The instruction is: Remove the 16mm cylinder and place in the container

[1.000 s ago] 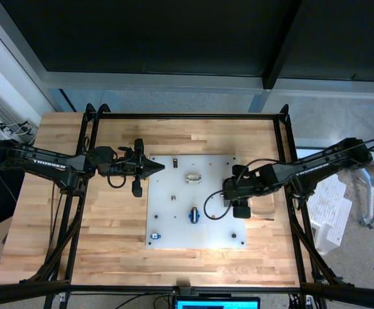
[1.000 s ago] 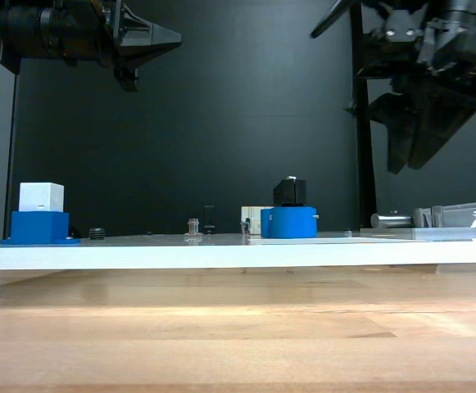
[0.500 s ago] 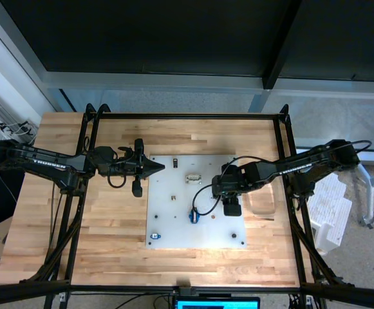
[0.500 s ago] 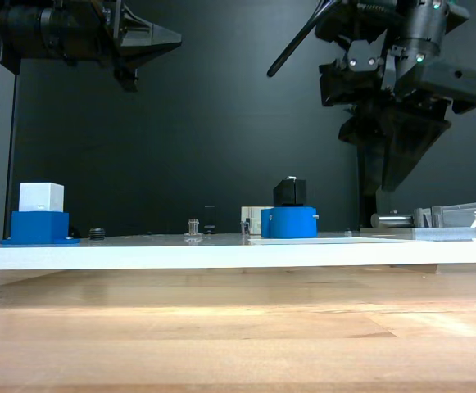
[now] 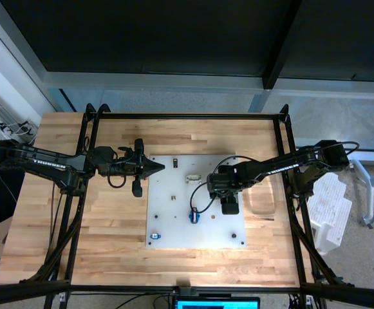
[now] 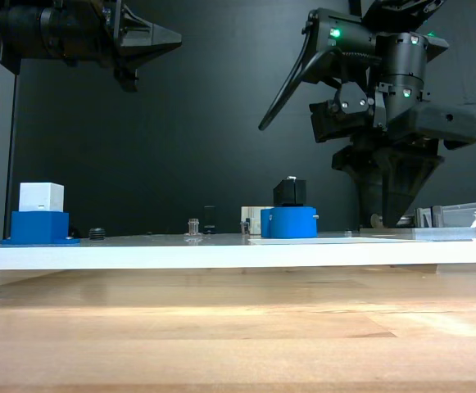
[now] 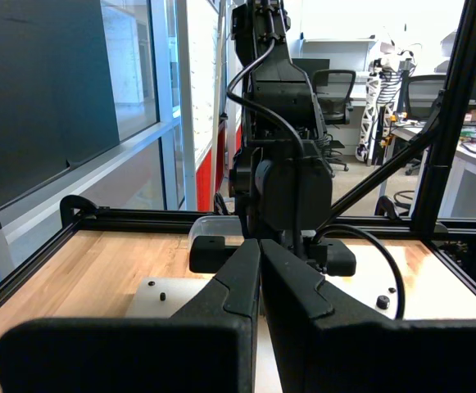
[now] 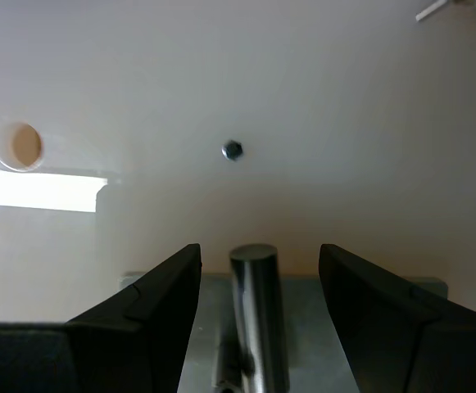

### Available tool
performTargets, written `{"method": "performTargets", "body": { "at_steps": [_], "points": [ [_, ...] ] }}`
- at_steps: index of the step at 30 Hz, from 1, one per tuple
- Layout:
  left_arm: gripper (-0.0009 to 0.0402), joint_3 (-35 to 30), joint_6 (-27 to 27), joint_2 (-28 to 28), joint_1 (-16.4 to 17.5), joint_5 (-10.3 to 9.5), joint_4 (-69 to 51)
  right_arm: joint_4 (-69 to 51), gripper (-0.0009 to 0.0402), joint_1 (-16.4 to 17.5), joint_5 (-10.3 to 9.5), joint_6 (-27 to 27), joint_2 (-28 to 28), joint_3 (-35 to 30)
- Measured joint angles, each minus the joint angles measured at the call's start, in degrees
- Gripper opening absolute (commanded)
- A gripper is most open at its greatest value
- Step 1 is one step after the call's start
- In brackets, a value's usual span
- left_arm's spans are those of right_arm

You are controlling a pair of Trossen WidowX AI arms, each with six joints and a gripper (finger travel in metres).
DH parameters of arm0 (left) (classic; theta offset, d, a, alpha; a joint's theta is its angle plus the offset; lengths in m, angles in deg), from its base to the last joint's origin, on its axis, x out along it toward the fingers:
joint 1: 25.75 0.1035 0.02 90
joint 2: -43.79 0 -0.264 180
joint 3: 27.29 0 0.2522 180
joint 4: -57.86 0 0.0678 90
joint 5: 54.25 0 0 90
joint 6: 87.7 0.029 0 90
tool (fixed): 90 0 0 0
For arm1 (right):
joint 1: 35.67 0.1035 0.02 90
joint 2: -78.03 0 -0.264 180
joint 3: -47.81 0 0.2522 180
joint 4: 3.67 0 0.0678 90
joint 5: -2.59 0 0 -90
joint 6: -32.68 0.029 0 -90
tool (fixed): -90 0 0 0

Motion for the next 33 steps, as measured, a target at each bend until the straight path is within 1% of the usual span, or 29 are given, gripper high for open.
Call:
{"method": "performTargets", "body": {
  "at_steps": [3,6,10,19,24,27,33],
  "points": [
    [0.0,0.02,0.0,0.0,0.0,-0.02,0.0,0.28,0.0193,-0.17,-0.52,-0.37,0.0,0.39],
    [0.0,0.02,-0.02,0.0,0.0,-0.02,0.0,0.37,0.0175,-0.24,-0.55,-0.61,0.0,0.44],
    [0.0,0.0,-0.02,0.0,0.0,-0.02,-0.02,0.57,0.0142,-0.33,-0.66,-0.94,0.0,0.46],
    [0.0,0.02,0.0,0.0,0.0,-0.02,0.0,0.96,0.0053,-0.35,-0.61,-0.96,0.0,0.5],
    [0.0,0.0,0.0,0.0,0.0,0.0,-0.02,0.96,0.0014,-0.37,-0.61,-0.98,0.0,0.5],
    [0.0,0.0,0.0,0.0,0.0,-0.02,-0.02,0.63,-0.0001,-0.37,-0.68,-0.96,0.11,0.26],
    [0.0,0.02,-0.02,0.0,0.0,-0.02,-0.02,-2.05,0.0005,-0.33,-0.74,-1.2,1.66,-3.74]
  ]
}}
